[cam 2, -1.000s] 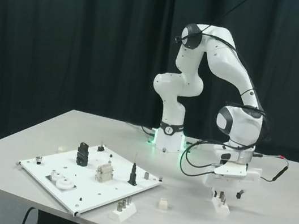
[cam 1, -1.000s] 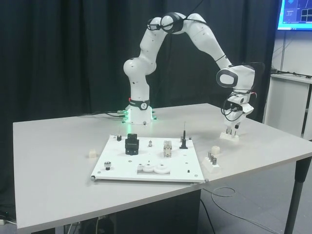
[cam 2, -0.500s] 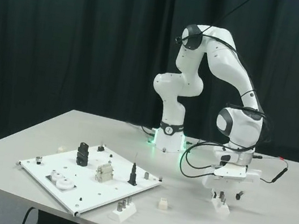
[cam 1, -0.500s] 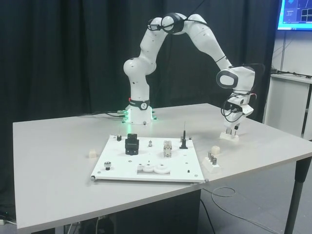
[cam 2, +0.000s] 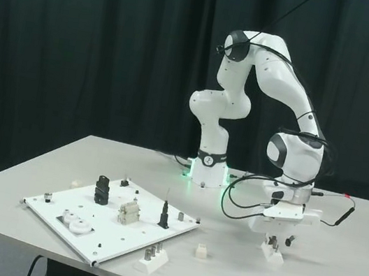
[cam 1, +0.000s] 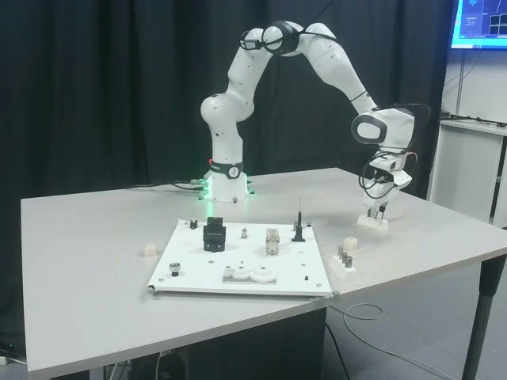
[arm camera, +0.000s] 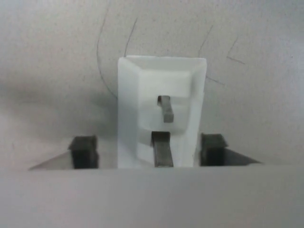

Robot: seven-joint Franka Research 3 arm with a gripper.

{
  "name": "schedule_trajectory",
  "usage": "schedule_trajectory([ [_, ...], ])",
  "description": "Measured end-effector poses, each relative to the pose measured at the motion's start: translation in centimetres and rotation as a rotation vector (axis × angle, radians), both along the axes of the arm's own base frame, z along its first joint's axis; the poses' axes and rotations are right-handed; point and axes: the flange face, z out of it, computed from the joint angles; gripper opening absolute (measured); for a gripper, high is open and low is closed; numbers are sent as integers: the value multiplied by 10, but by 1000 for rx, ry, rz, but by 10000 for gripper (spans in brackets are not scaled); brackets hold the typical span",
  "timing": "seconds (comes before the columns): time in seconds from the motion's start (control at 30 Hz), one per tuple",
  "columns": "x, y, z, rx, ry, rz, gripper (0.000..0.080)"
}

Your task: Pick square peg 2.

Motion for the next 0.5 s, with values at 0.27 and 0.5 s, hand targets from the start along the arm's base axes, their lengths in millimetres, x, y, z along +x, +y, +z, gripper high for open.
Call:
schedule_trajectory([
  [0.27,1,-1,0,-4,-3,4,340],
  [0.5,2,-2,0,-7,-4,5,71],
])
